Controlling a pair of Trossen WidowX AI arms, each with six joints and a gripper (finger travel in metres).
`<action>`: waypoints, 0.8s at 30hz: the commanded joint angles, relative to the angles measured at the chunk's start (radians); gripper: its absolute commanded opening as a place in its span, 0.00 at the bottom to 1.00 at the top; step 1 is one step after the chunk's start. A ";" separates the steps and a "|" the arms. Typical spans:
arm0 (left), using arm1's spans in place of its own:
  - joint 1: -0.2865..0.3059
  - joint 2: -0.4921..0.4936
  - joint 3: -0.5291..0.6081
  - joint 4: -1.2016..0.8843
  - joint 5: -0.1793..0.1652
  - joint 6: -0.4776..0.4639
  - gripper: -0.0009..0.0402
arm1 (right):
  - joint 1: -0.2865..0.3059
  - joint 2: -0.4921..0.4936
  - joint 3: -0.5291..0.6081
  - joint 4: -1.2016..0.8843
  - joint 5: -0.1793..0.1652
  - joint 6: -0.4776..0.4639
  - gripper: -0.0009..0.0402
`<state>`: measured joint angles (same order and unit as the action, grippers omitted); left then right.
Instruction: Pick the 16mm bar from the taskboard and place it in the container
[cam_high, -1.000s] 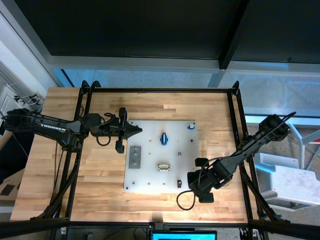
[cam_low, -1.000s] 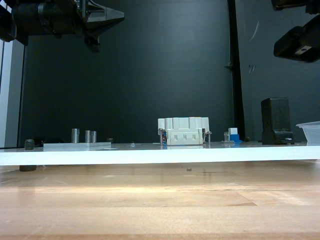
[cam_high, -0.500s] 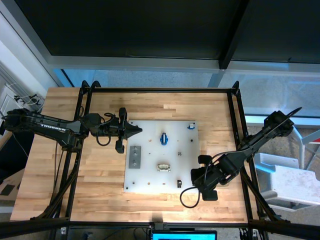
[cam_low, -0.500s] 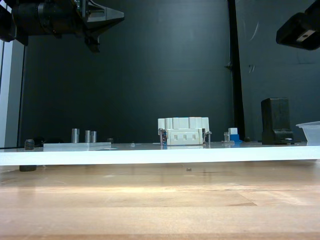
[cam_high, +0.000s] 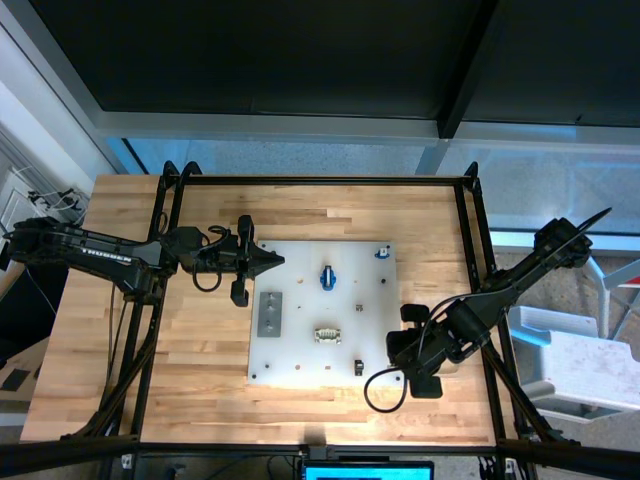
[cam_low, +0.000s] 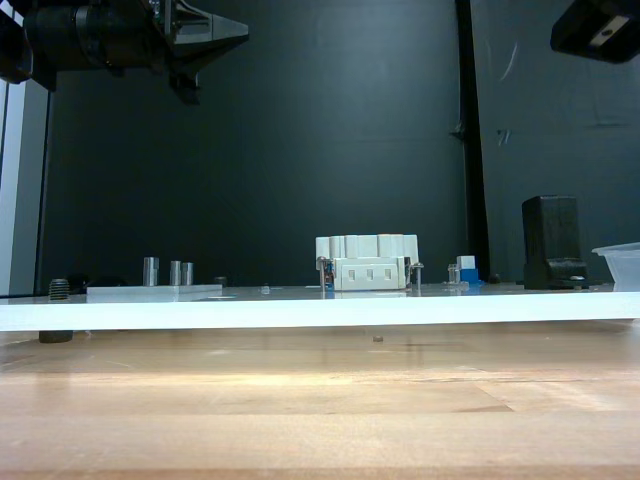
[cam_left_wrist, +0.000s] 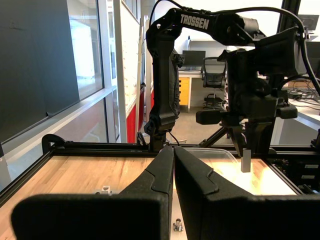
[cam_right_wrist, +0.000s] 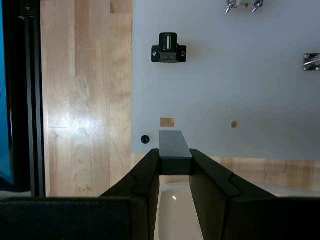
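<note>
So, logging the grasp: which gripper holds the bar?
The right gripper, by the container, fingers shut on the bar; the left gripper hovers shut and empty at the taskboard's far left corner.

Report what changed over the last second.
The right gripper, shut on the grey metal bar, carried it rightward off the near right corner of the large white taskboard and higher, to above the clear shallow plastic container. The left gripper stayed shut, parked above the board's far left corner.

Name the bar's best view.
Right wrist view: close up, the bar clamped in the right gripper by the tray. Left wrist view shows it small; others hide it. Left gripper, shut, hovers over the board.
</note>
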<state>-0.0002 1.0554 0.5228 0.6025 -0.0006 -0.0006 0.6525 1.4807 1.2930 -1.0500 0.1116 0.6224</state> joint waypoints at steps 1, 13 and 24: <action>0.000 0.000 0.000 0.000 0.000 0.000 0.02 | 0.000 0.001 0.021 -0.031 0.001 -0.001 0.08; 0.000 0.000 0.000 0.000 0.000 0.000 0.02 | 0.000 0.001 0.006 -0.043 0.001 0.002 0.08; 0.000 0.000 0.000 0.000 0.000 0.000 0.02 | -0.008 -0.018 -0.011 -0.079 0.002 0.018 0.08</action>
<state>-0.0002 1.0554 0.5224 0.6029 -0.0006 -0.0002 0.6472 1.4696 1.2839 -1.1141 0.1120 0.6270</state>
